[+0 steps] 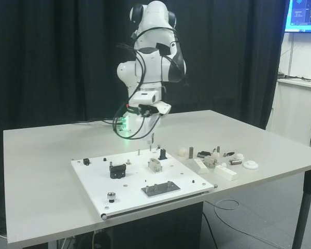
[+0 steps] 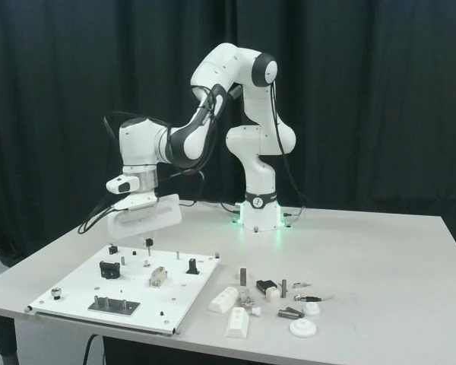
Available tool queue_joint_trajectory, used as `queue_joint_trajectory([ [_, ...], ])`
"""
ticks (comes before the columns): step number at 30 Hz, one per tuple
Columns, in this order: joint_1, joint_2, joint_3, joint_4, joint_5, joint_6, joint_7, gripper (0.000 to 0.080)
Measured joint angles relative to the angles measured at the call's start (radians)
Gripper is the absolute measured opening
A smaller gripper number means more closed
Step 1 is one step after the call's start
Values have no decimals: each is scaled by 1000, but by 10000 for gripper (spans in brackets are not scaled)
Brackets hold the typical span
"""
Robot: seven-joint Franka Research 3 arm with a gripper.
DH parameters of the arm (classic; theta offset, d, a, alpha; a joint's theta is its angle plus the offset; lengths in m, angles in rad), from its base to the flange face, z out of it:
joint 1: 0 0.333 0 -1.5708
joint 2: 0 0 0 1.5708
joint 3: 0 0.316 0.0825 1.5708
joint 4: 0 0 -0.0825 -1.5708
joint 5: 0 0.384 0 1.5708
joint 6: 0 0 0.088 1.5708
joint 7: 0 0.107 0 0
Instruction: Place square peg 1.
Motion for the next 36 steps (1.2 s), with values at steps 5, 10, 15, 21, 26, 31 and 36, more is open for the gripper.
queue_joint_trajectory([
  [5,36,-26,0,-21,-5,-16,37,21],
  [10,78,-51,0,-48,-17,-19,79,21],
  [15,125,-74,0,-74,-27,-19,129,21],
  [21,184,-91,0,-98,-43,-17,196,21],
  [26,235,-100,1,-112,-50,-13,244,21],
  [31,288,-103,1,-125,-60,3,299,21],
  [36,339,-103,2,-128,-66,8,355,21],
])
